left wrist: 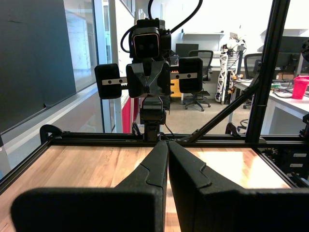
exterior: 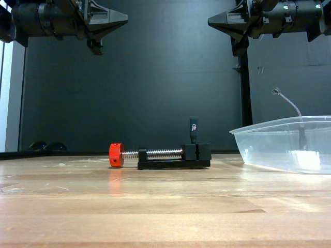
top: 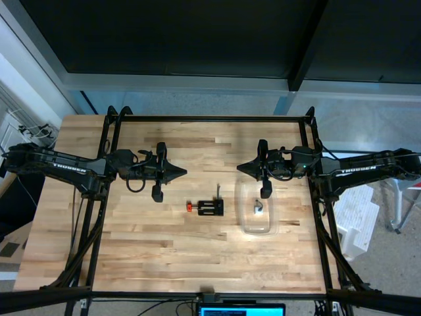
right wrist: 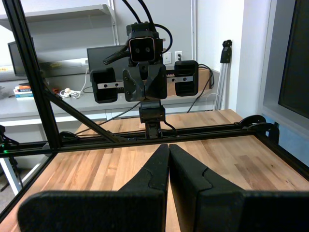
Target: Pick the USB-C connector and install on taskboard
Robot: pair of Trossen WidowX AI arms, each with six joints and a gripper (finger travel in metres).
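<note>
The taskboard (top: 209, 207) (exterior: 173, 156), a small black block, lies mid-table with its red-orange knob (top: 189, 207) (exterior: 116, 155) toward the left and a thin pin (exterior: 193, 129) standing up. The USB-C connector (top: 258, 208) is a tiny grey, silvery piece lying inside the clear tray (top: 245, 224). My left gripper (top: 184, 172) (left wrist: 167, 143) hovers high, left of and behind the taskboard, shut and holding nothing. My right gripper (top: 238, 168) (right wrist: 168, 146) hovers high just behind the tray, shut and holding nothing. The two grippers point at each other.
The clear plastic tray (exterior: 269, 147) sits right of the taskboard. A thin wire (exterior: 287, 102) sticks up above its rim, and a small white piece (exterior: 306, 158) shows through its wall. A black metal frame (top: 210, 119) borders the table.
</note>
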